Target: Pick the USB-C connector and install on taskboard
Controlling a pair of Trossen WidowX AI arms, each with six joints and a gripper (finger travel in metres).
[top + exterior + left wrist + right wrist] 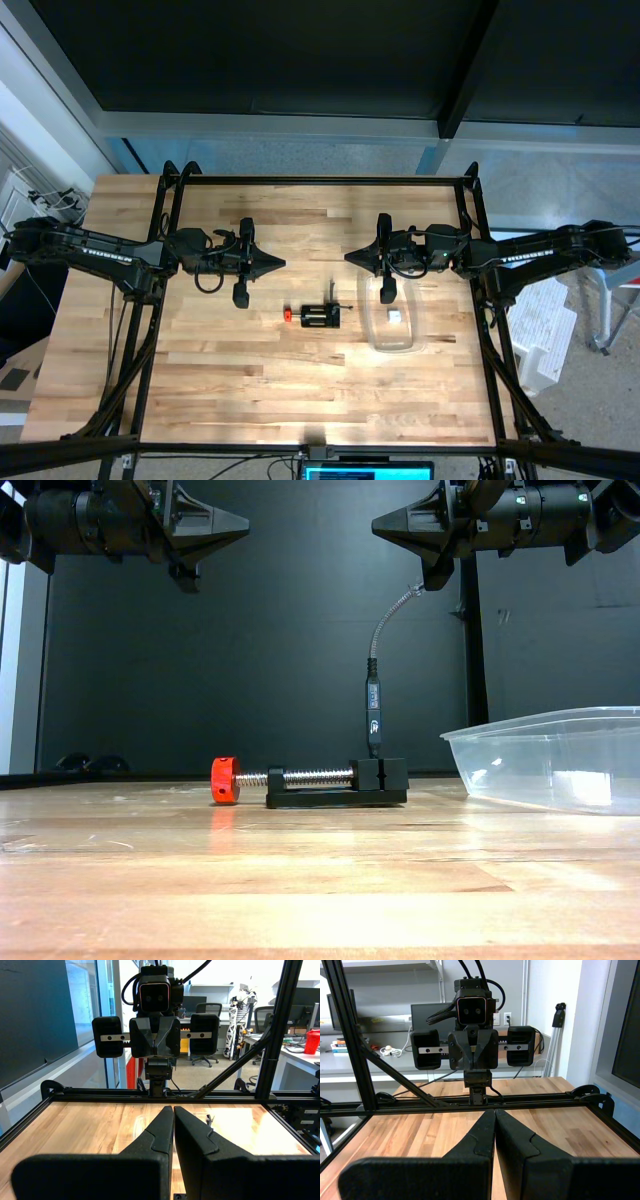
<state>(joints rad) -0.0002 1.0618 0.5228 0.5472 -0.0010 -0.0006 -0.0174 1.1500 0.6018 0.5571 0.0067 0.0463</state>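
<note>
The taskboard point(322, 317) is a small black clamp block on the wood, with an orange-red knob point(224, 780) on a threaded screw at its left end. The USB-C connector point(372, 715), a slim dark plug, stands upright in the block's right end point(380, 778). A braided cable curves up from it. No finger touches it. My left gripper point(284, 263) hovers high, left of the board, fingers shut together point(173, 1110) on nothing. My right gripper point(346, 258) hovers high on the right, facing it, also shut and empty point(495, 1112).
A clear plastic tray point(372, 330) lies right of the taskboard with a small white block point(394, 316) inside. A black metal frame point(320, 181) borders the table. Each wrist view shows the opposite arm's gripper head-on across the table.
</note>
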